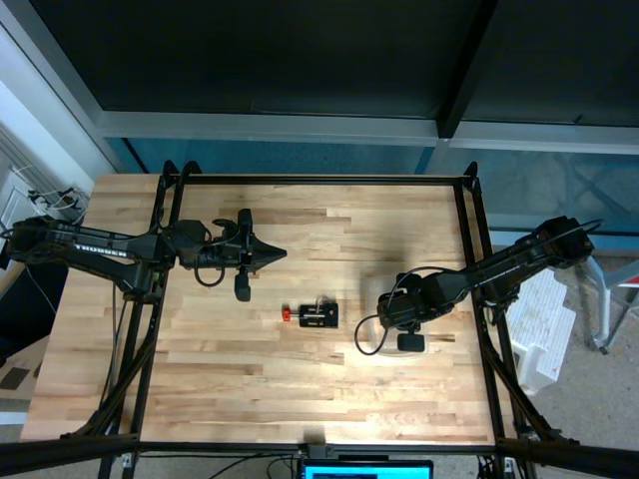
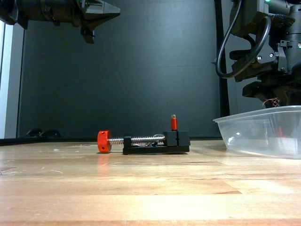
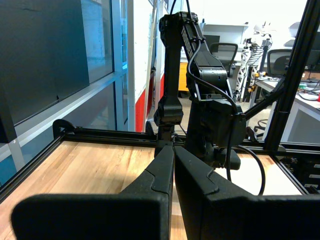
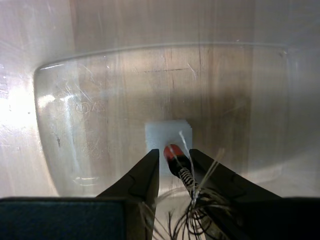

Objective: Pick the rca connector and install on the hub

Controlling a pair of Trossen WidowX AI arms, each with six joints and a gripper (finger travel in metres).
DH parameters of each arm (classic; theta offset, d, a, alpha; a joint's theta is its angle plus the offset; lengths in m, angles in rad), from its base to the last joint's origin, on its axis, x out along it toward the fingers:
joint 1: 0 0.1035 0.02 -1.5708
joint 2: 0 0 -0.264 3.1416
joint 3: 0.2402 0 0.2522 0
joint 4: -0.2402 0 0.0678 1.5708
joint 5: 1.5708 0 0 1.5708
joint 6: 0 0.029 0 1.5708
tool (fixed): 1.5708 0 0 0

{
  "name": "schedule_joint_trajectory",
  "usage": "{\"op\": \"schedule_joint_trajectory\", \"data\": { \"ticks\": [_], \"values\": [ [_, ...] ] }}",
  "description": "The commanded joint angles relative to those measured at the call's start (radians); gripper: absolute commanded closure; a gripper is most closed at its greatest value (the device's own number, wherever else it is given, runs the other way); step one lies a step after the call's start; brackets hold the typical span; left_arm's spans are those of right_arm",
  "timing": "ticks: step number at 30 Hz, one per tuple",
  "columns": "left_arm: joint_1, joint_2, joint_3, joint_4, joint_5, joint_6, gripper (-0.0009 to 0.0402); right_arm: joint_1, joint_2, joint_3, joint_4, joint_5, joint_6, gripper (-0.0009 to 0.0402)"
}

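Observation:
The hub is a small black block lying mid-table, with a red knob on a silvery screw and a red pin on top. My right gripper hangs over a clear plastic tray. It is shut on the rca connector, a tiny red-tipped piece with a silvery coil and frayed thin wires. A small white cube lies on the tray floor just beneath it. The left gripper is shut and holds nothing, high above the table's far left.
A black frame rail runs along the table's right side, with another on the left. The right arm rises opposite the left gripper. Bare wood lies between the hub and the tray.

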Motion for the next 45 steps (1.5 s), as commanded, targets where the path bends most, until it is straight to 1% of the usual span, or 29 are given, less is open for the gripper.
{"op": "schedule_joint_trajectory", "data": {
  "ticks": [1, 11, 20, 30, 32, 33, 45],
  "values": [
    [0.000, 0.000, 0.000, 0.000, 0.000, 0.000, 0.0393, 0.000, 0.000, 0.001, 0.000, 0.000, 0.000, 0.0331],
    [0.000, 0.000, 0.000, 0.000, 0.000, 0.000, 0.0393, 0.000, 0.000, 0.001, 0.000, 0.000, 0.000, 0.0371],
    [0.000, 0.000, 0.000, 0.000, 0.000, 0.000, 0.0393, 0.000, 0.000, 0.001, 0.000, 0.000, 0.000, 0.0392],
    [0.000, 0.000, 0.000, 0.000, 0.000, 0.000, 0.0393, 0.000, -0.005, 0.001, -0.007, -0.006, 0.001, 0.0393],
    [0.000, 0.000, 0.000, 0.000, 0.000, 0.000, 0.0393, 0.000, -0.009, 0.001, -0.008, -0.023, 0.000, 0.0394],
    [0.000, 0.000, 0.000, 0.000, 0.000, 0.000, 0.0393, 0.000, -0.010, 0.002, -0.009, -0.026, 0.000, 0.0393],
    [0.000, 0.000, 0.000, 0.000, 0.000, 0.000, 0.0393, 0.000, -0.069, 0.003, -0.016, -0.025, 0.004, 0.0393]
  ]
}}
